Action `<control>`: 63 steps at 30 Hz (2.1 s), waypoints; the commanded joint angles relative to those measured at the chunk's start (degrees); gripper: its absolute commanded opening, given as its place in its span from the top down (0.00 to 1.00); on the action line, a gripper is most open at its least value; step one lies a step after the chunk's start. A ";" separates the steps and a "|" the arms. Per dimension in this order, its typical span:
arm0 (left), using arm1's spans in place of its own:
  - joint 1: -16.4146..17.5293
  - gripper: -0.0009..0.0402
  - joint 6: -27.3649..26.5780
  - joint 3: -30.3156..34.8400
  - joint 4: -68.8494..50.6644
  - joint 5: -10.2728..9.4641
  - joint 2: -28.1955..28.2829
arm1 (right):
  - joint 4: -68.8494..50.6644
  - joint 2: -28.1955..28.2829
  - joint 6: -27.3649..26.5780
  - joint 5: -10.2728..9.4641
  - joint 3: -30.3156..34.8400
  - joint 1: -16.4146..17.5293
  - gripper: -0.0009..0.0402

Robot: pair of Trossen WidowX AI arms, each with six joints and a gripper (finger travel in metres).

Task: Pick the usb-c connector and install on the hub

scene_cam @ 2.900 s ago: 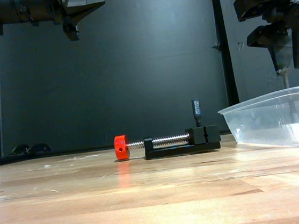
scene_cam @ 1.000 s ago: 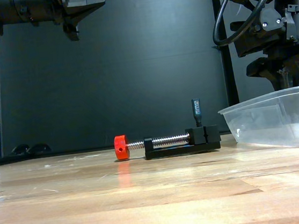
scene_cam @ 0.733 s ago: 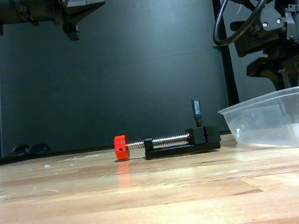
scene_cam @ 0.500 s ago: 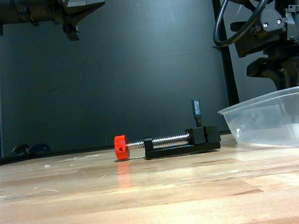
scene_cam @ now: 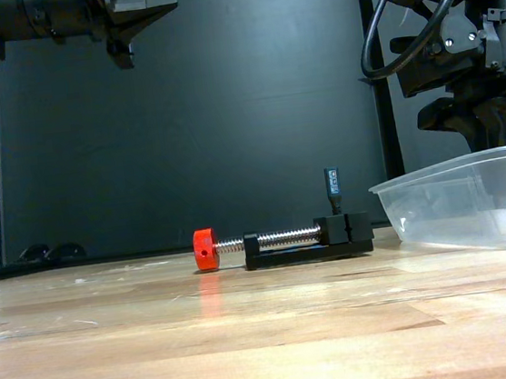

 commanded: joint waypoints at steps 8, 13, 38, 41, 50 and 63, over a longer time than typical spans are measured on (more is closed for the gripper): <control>0.02 0.98 0.02 0.00 0.00 0.00 0.02 | -0.22 -0.35 -0.02 -0.09 0.02 -0.02 0.98; 0.00 0.98 0.02 0.00 0.02 0.02 0.02 | -0.76 -1.46 -0.04 -0.04 0.02 -0.02 0.97; 0.02 0.98 0.02 0.00 0.00 0.00 0.02 | -13.66 -5.55 -0.11 0.07 9.79 -0.02 0.97; 0.02 0.98 0.02 0.00 0.00 0.00 0.02 | -13.75 -5.57 -0.11 0.07 10.43 -0.02 0.97; 0.02 0.98 0.02 0.00 0.00 0.00 0.02 | -13.86 -5.57 -0.04 0.07 11.21 -0.02 0.97; 0.02 0.98 0.02 0.00 0.00 0.00 0.02 | -14.19 -3.80 -0.11 0.57 16.61 -1.11 0.97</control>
